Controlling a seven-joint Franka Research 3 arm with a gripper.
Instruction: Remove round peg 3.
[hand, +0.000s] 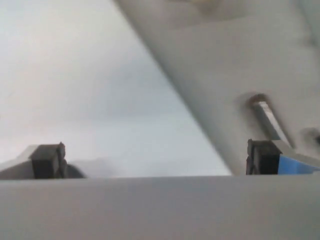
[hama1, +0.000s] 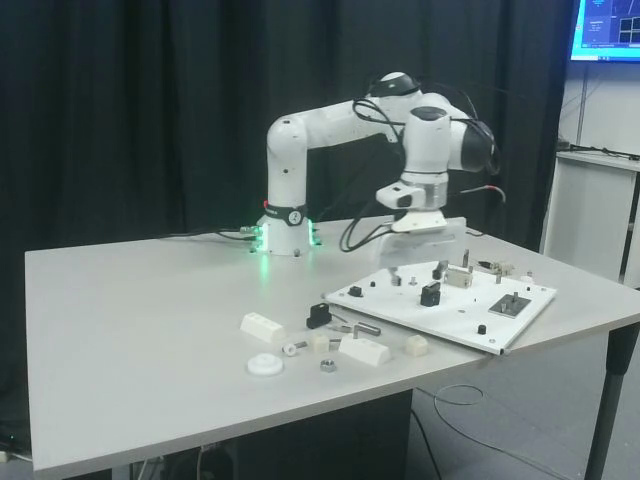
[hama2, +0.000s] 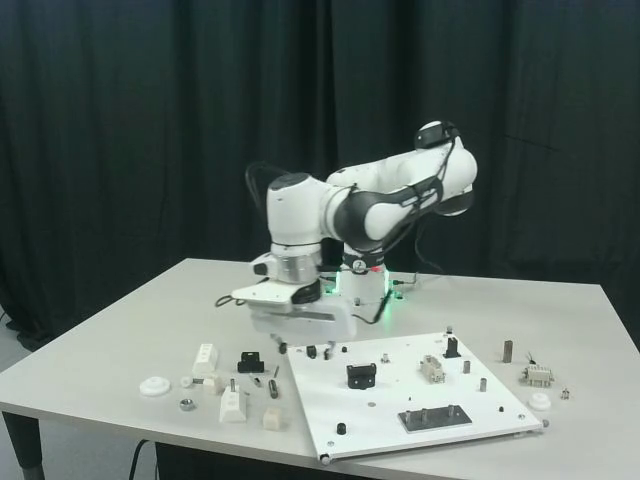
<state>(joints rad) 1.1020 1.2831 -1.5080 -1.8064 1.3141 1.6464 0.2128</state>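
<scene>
Where black curtains hang, grey table, white board, perhaps pegs.

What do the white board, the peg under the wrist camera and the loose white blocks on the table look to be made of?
White board: flat, matte, probably painted metal or plastic; cannot tell which.
Peg: likely bare metal, since it shows a bright glint along its length.
White blocks: dull, even surface, probably plastic.

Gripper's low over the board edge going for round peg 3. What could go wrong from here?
1. The gripper hangs open at the white board edge; its fingers may catch the edge while descending.
2. Several small pegs stand nearby, like the peg in the wrist view; it may grab the wrong one.
3. Loose parts, such as a black clip, lie beside the board and could be knocked.
</scene>
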